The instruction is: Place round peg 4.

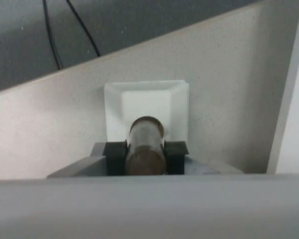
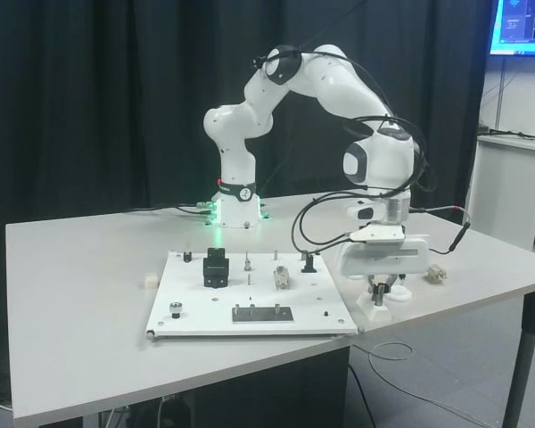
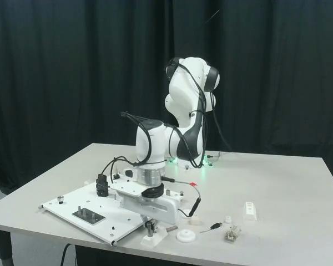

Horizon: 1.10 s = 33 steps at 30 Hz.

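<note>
In the wrist view a dark round peg [image 1: 145,147] stands upright between two black fingertips [image 1: 115,157]. My gripper [image 1: 145,158] is shut on it. Right under the peg lies a small white holder [image 1: 147,102] with a sloped rim, on the grey table close to its edge. Whether the peg's lower end touches the holder is hidden. In the first room view the gripper [image 2: 381,287] hangs low over the holder [image 2: 377,308], just right of the white board [image 2: 250,308]. The second room view shows the gripper [image 3: 150,225] above the holder [image 3: 153,239] at the table's front edge.
The white board [image 3: 77,208] carries a black block [image 2: 216,267], short posts and a grey plate [image 2: 260,313]. A white disc [image 3: 185,235], a small connector [image 3: 231,234] and a white part [image 3: 250,210] lie near the holder. Black cables [image 1: 52,35] hang beyond the table edge.
</note>
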Available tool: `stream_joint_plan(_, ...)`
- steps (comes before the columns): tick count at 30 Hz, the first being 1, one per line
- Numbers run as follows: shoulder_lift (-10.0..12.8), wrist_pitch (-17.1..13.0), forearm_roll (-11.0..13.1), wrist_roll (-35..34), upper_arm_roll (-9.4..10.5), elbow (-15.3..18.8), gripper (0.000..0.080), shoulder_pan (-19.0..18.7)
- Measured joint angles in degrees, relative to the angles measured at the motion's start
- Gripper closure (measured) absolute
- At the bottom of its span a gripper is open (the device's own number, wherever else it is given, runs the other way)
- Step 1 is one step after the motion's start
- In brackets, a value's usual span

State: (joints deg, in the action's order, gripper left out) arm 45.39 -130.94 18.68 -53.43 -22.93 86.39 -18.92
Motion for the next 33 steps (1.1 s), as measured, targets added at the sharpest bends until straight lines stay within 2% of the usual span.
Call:
stream_joint_plan(16,0.8,0.0,-0.3,0.0,0.10,0.0,0.0650,0.0)
stream_joint_plan(24,0.8,0.2,-2.1,0.1,0.25,-1.0,0.0650,0.0)
stream_joint_plan(25,0.8,0.5,-2.2,0.1,0.25,-1.2,0.0206,0.0)
stream_joint_plan(30,0.5,3.1,-2.7,0.1,0.24,-2.9,0.0206,0.2)
stream_joint_plan(31,0.4,3.7,-2.8,0.1,0.24,-3.3,0.0055,0.2)
stream_joint_plan(33,0.2,5.1,-3.2,0.0,0.24,-4.1,0.0055,0.3)
